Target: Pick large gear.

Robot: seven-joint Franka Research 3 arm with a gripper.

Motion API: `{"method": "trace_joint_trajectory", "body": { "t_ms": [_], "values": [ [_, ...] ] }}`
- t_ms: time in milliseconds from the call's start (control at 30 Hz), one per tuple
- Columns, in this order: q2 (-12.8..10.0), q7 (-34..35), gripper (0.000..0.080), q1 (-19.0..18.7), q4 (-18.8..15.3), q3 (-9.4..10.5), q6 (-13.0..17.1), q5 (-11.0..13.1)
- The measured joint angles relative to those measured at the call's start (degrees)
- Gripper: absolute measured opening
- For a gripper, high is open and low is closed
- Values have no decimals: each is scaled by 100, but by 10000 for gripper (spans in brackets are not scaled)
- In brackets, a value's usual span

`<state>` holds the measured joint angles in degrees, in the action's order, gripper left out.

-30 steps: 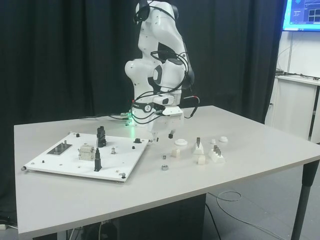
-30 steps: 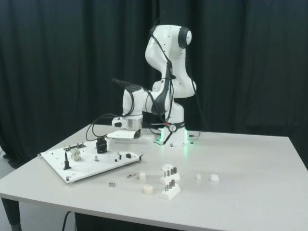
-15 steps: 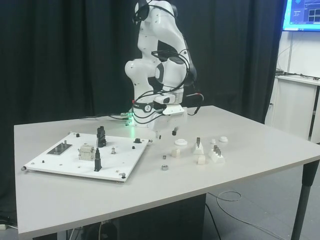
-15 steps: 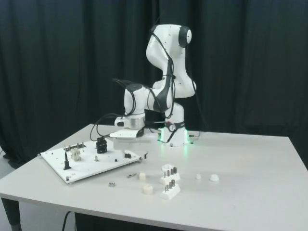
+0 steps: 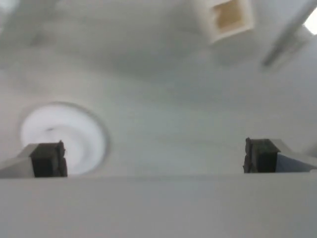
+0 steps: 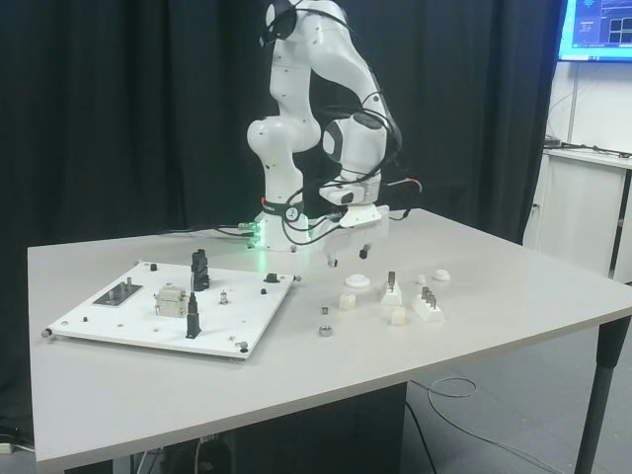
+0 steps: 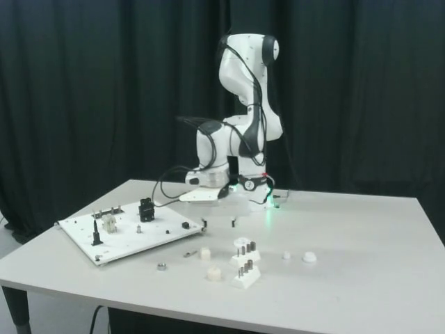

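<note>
Resting at the left of the grey table (image 6: 513, 296): a white square assembly board (image 6: 163, 306) carrying small black upright parts. Lying just right of the board's near corner: a small grey metal nut (image 6: 323, 330), and beyond it a small cube-shaped block with a square recess (image 6: 347, 300), also showing in the wrist view (image 5: 225, 17). Sitting flat on the table just right of and behind that block: the large gear, a white round disc (image 6: 356, 282). Hanging a little above and behind the gear, not touching it: the white arm's two-fingered gripper (image 6: 348, 257), with its black fingertips (image 5: 48, 159) standing wide apart and holding nothing. Appearing in the wrist view under one fingertip rather than midway between the two: the gear (image 5: 62, 136). Standing further right, nearer the table's front: two white blocks with dark pegs (image 6: 427, 308), and behind them two small white round pieces (image 6: 440, 275).
</note>
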<state>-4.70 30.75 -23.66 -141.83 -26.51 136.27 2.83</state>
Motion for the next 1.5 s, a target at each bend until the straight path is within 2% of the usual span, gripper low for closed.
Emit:
{"method": "trace_joint_trajectory", "body": {
  "t_ms": [367,1000,1500],
  "values": [
    [-39,815,800,-194,-200,259,5,2],
    [-516,1113,800,-218,-309,555,183,58],
    [-689,1291,800,-186,-310,765,303,120]
  ]
}}
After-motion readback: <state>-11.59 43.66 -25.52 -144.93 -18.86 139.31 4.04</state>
